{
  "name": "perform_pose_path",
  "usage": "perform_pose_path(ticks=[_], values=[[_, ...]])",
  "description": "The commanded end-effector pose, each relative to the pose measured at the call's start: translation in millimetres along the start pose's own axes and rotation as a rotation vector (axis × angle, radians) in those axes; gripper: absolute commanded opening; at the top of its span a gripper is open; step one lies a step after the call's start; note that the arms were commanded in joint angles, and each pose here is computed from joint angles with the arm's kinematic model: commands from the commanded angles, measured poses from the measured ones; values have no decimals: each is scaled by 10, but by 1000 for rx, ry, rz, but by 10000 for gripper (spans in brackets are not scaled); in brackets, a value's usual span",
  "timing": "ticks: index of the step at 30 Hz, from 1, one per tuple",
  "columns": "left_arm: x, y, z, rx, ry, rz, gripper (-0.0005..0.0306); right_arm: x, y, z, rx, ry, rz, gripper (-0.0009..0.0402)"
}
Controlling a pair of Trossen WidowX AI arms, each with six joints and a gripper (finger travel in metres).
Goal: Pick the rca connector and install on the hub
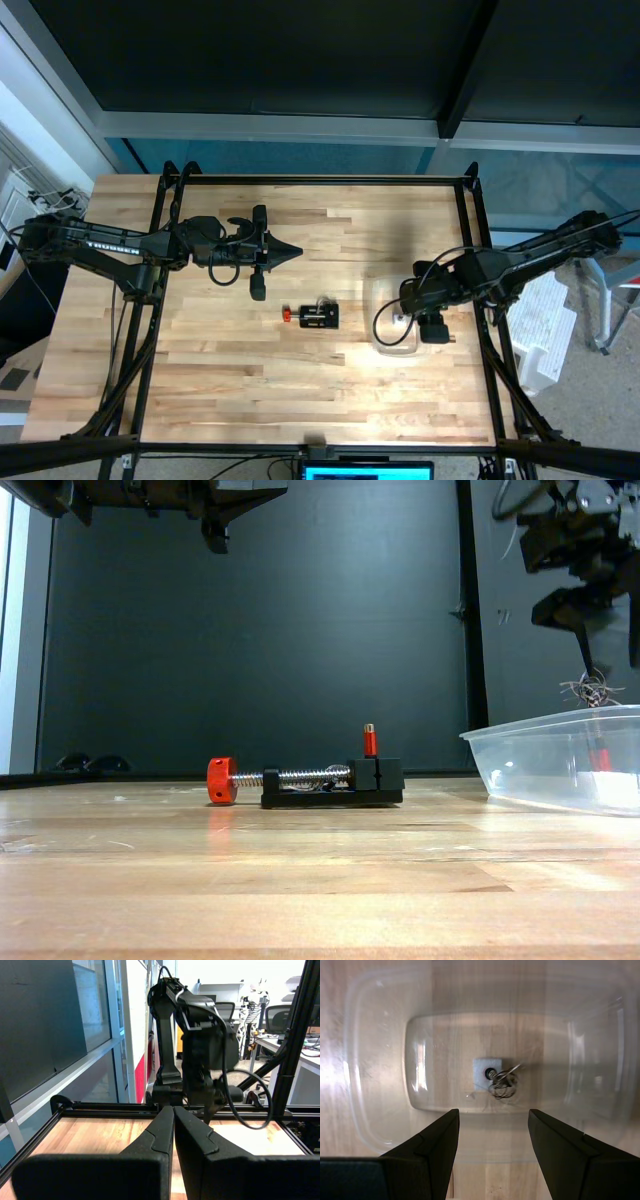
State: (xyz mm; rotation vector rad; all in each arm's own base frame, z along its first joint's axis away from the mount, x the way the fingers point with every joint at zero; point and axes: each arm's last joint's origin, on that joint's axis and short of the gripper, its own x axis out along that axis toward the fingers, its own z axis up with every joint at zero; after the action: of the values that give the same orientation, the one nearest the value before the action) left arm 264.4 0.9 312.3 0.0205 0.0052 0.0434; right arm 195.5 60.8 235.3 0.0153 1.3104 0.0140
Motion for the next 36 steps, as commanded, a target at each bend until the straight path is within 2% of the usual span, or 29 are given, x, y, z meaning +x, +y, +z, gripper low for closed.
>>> perform_pose_path(ticks=[1, 10, 15, 19, 28, 36], values=[[1, 1, 1, 0, 0, 0, 0, 93, 28, 23, -1, 16, -4, 187], [1, 1, 1, 0, 0, 0, 0, 344, 57, 59, 24, 27, -8, 188], [1, 1, 1, 0, 0, 0, 0, 427, 68, 87, 24, 20, -9, 188], [1, 0, 1, 0, 0, 0, 0, 486, 69, 99, 22, 21, -33, 188], [1, 1, 1, 0, 0, 0, 0, 604, 69, 73, 22, 12, -29, 188], [1, 1, 1, 0, 0, 0, 0, 649, 62, 40, 21, 12, -30, 151]])
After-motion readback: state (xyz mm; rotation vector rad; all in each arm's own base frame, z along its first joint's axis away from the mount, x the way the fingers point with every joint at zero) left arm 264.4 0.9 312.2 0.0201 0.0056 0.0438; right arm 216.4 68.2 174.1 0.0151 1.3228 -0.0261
